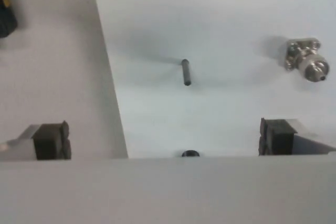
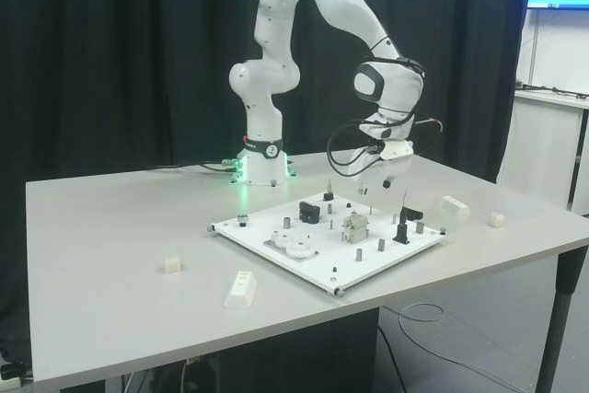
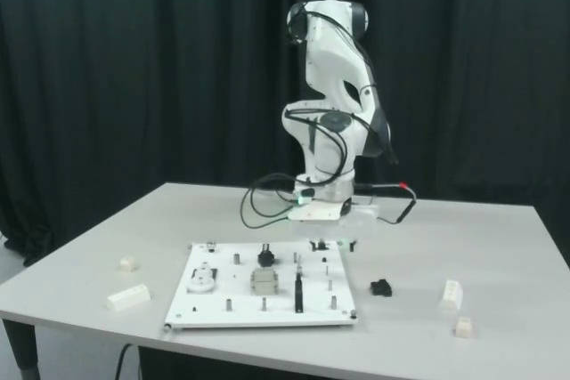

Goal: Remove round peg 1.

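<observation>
Gripper [image 1: 163, 140], spread wide and empty, hovers above the white board [image 1: 220, 19]; round peg [image 1: 186, 72] stands seated, removal not yet begun.

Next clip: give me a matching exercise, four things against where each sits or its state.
Things:
1. pincer
2. peg
3. board
4. black part

Places or states:
A. lies flat on the grey table, holding many small fittings
B. on the bare table, off the board
C. open, hovering above the board, holding nothing
D. thin and dark, standing upright from the board under the pincer

Pairs: 1-C, 2-D, 3-A, 4-B
</observation>
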